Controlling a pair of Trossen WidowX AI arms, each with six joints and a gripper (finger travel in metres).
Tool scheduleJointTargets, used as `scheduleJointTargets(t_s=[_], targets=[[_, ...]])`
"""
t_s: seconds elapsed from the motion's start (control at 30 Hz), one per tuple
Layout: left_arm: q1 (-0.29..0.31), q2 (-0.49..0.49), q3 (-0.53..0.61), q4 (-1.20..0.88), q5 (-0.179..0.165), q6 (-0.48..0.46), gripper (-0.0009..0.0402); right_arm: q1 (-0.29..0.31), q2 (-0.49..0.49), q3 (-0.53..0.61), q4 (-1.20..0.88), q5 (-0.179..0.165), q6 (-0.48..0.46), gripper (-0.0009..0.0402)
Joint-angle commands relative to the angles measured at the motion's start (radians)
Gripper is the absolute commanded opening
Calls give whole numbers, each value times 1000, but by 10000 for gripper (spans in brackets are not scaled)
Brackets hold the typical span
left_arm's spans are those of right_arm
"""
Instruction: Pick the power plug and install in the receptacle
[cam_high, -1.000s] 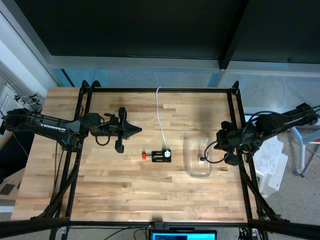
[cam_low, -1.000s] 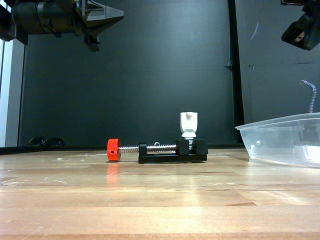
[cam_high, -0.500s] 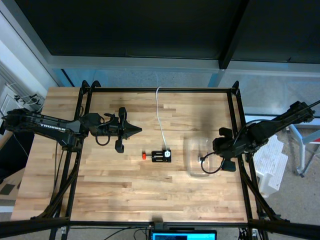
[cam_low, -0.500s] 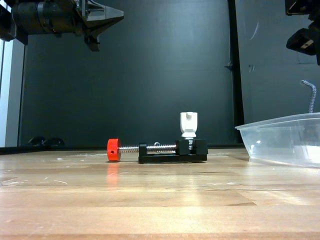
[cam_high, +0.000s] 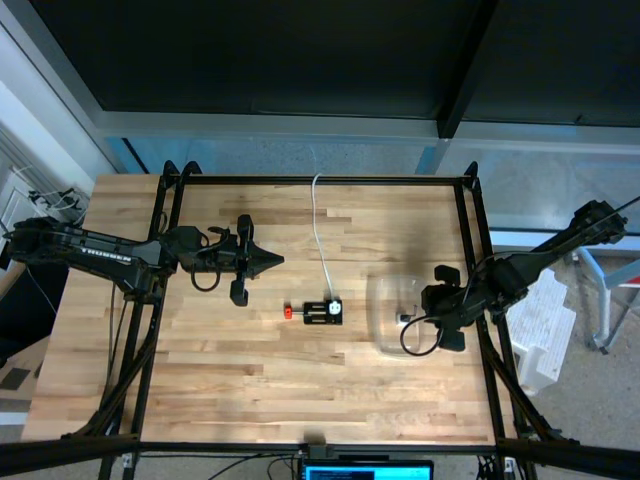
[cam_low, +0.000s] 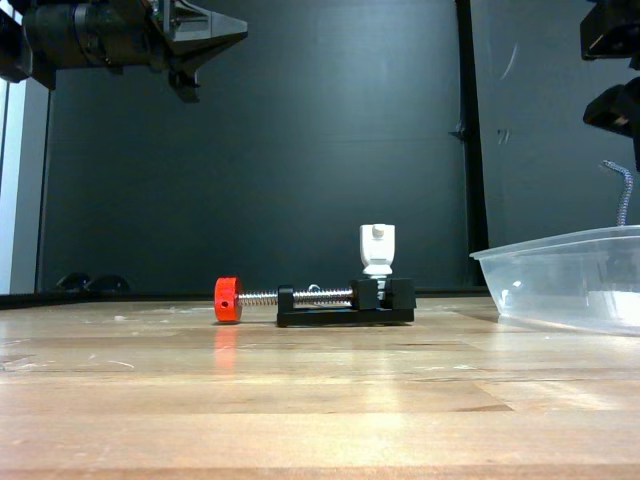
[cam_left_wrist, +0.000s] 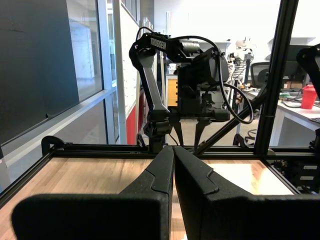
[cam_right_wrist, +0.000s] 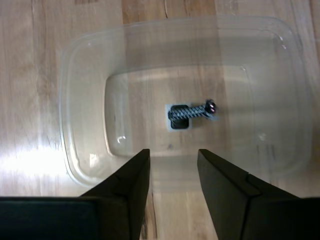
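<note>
Black plug body (cam_right_wrist: 180, 114) in clear plastic tray (cam_right_wrist: 64, 105), right of centre, high view. Likely light, rigid, slick; pinch flat sides. Right gripper (cam_right_wrist: 172, 153) overhead, jaws apart, empty. Left gripper (cam_high: 272, 261) mid-left, jaws together.

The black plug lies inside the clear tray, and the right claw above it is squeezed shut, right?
Not shut: the right wrist view shows the right gripper open above the clear tray, where the power plug lies. The left gripper is shut, parked over the table's left side.
</note>
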Motion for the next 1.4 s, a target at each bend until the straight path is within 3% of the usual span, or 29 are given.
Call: scheduleJointTargets(t_s=[0.03,0.37,0.73,1.4], targets=[[0,0,0,0,0,0,0,0,8,-27,32,4,1,153],[0,0,0,0,0,0,0,-1,57,-35,40,53,-14,158],[0,0,0,0,0,0,0,-6,118,-49,97,45,-46,158],[0,0,0,0,0,0,0,-67,203,-109,249,41,-136,158]])
